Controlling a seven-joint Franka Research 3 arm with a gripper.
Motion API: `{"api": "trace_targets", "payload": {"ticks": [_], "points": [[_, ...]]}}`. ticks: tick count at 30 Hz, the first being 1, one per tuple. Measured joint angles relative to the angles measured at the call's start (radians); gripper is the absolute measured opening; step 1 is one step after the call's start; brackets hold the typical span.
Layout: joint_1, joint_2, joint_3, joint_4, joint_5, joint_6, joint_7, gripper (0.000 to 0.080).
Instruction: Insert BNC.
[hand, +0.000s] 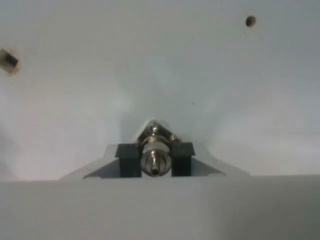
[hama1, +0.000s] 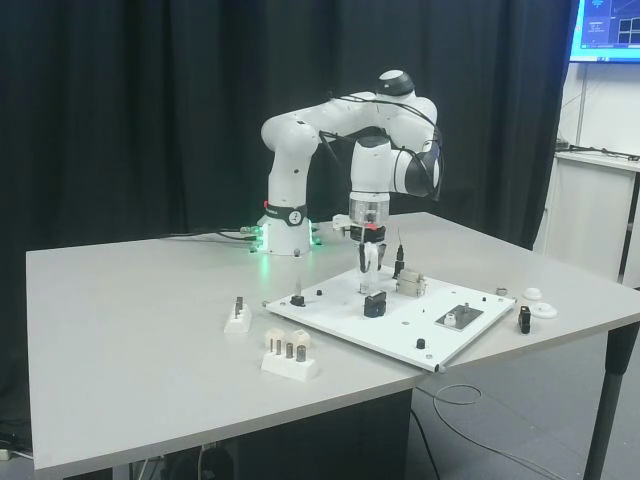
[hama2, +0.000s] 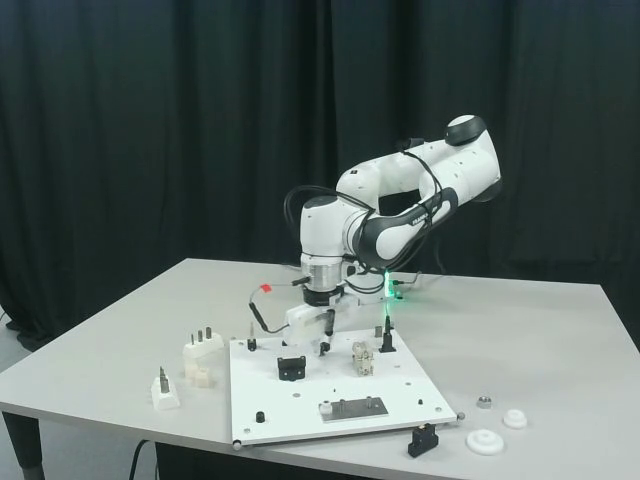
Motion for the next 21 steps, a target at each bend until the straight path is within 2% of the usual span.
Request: {"api": "trace_targets", "payload": {"ticks": [10,21], "points": [[0.000,0.000,0.000,0.000,0.000,0.002,0.090,0.0125],[0.000,0.000,-0.001,0.001,0.000,0.002,0.112,0.0125]]}}
